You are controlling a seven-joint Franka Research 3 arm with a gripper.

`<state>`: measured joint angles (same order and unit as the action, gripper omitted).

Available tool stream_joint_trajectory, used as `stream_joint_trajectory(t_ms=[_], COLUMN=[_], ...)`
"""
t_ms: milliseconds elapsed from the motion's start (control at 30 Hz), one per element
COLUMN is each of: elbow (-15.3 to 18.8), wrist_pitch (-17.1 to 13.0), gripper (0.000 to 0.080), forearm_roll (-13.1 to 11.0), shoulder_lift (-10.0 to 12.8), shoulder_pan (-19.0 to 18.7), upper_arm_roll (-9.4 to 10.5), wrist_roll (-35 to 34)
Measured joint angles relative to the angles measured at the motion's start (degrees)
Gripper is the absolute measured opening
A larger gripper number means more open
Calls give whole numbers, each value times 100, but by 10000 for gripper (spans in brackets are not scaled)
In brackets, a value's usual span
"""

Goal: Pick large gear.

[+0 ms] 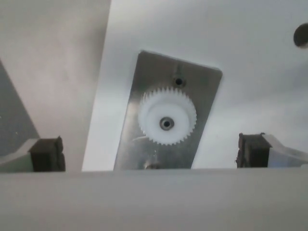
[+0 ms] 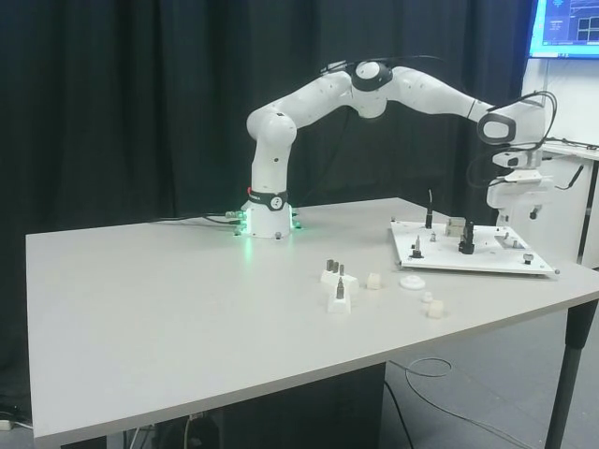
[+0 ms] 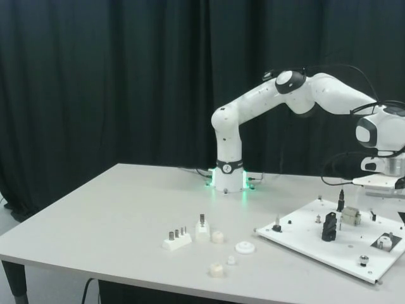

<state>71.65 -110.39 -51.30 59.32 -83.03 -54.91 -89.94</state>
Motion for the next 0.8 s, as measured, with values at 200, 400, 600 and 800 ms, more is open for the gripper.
stream_joint_trajectory(t_ms=[200, 400, 600, 800], elbow=[-49, -56, -16, 102], wrist_pitch=[23, 115, 298, 523], gripper=[800, 800, 800, 800], forearm_roll=[4, 107, 264, 394], shoulder_lift=[-4, -3, 2, 9], shoulder_pan=[-1, 2, 14, 46], upper_arm_roll=[-159, -379, -623, -880], wrist_roll=[9, 343, 720, 1113])
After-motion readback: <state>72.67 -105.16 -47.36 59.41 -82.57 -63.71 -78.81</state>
